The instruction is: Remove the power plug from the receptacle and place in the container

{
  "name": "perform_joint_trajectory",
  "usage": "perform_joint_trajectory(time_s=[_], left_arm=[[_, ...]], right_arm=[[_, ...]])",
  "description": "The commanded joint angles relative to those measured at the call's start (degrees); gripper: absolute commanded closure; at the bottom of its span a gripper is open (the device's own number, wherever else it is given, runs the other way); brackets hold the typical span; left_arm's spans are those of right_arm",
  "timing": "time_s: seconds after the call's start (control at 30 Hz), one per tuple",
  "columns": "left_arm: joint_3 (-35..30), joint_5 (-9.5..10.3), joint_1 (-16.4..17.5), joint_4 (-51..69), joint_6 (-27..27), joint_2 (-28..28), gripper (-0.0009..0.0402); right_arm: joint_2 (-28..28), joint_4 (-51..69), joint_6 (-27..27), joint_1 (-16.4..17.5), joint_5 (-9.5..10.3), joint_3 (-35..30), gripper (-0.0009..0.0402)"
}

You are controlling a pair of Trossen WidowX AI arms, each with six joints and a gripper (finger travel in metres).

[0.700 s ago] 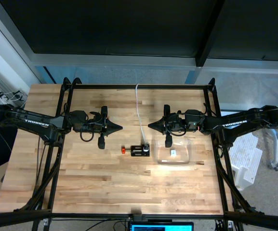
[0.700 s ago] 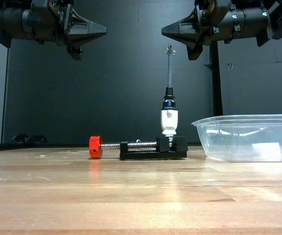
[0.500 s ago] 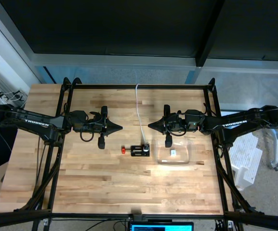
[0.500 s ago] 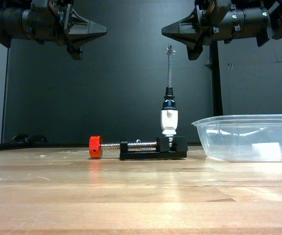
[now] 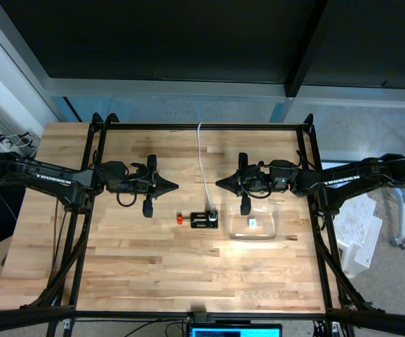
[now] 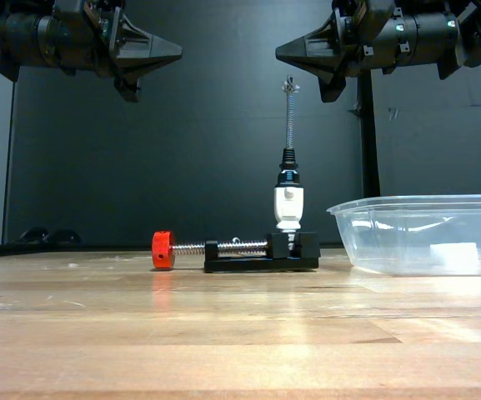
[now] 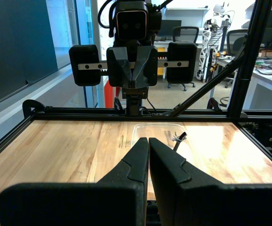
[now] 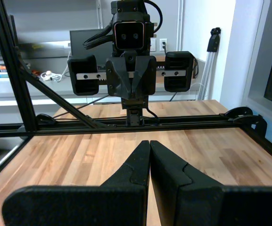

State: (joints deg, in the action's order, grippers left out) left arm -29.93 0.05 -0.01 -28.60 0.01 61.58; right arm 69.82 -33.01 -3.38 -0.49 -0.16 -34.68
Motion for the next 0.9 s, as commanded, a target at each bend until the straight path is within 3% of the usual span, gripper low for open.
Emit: perform_joint_trajectory(time_s=[0.03, 0.47, 0.9], left_arm=[[-0.02, -0.02, 0.02, 0.0, 0.0, 0.02, 0.0393], [-0.02, -0.02, 0.02, 0.0, 0.0, 0.02, 0.0393], [-0.02, -0.02, 0.0, 0.0, 0.0, 0.02, 0.0393]], right_arm=[[-0.11, 6.88, -1.27, 0.07, 0.24, -2.34, 0.0393], [0.72, 50.93, -0.52, 2.1, 0.26, -17.42, 0.0393], [10.69, 77.75, -1.77, 6.19, -0.9, -31.5, 0.0381]])
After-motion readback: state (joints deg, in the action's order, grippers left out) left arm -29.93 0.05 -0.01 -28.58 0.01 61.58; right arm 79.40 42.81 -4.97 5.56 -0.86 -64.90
